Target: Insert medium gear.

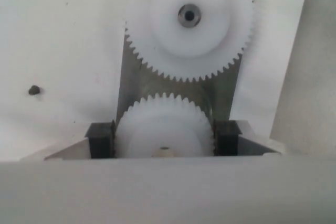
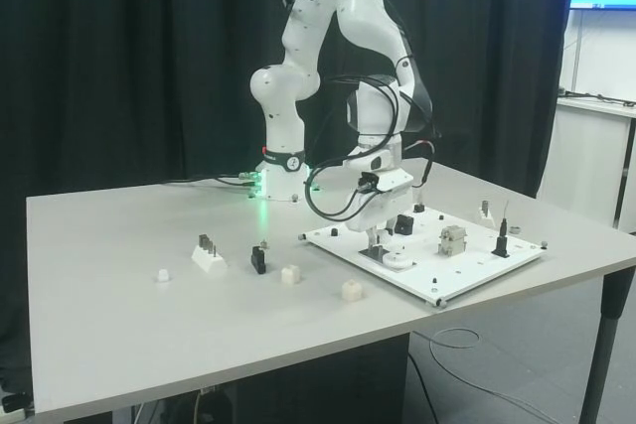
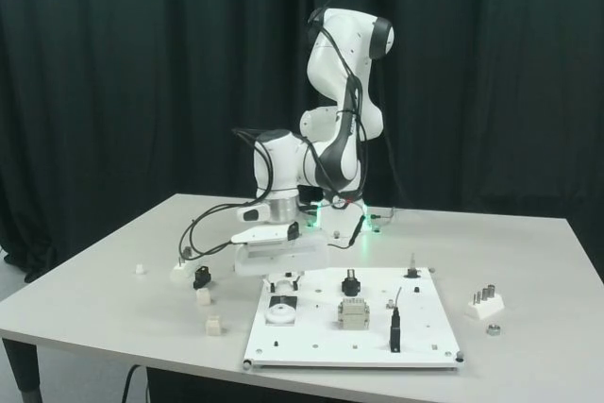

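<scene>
While the gripper is clamping the medium gear between its two black fingers, the arm is hanging low over the near corner of the white board, so the insertion step looks to be in hand rather than done. Through the wrist view the held gear is sitting just beside the large gear, which is already seated on its peg, and the two sets of teeth are looking near but apart. I judge that the next move is calling for a straight descent onto the free peg, which the gear itself is hiding, with a slight twist so the teeth are meshing instead of riding on top of each other. Room is tight on the large-gear side and along the grey base plate under both gears. In the room views the other fixtures on the board are standing well apart from the gripper, and the small loose parts on the grey table are lying clear of the board's edge
</scene>
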Controlling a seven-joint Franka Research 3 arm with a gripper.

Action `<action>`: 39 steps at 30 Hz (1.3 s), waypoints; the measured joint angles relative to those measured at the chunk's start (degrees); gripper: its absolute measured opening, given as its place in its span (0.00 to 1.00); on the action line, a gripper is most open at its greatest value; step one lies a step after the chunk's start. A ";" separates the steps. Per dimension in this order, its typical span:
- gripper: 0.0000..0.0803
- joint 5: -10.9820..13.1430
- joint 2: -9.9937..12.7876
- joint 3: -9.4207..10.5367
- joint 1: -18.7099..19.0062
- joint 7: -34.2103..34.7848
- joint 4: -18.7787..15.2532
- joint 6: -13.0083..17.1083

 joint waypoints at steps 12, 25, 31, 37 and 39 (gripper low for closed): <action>0.49 -1.22 -0.23 0.08 0.49 -0.49 -0.91 1.66; 0.49 -2.95 -0.20 0.15 0.49 -0.58 -0.83 1.82; 0.49 -2.97 0.04 0.15 0.47 -0.58 -0.57 1.99; 0.49 -2.97 0.50 0.16 0.45 -0.58 -0.23 2.07; 0.49 -2.96 0.71 0.17 0.44 -0.58 -0.08 2.07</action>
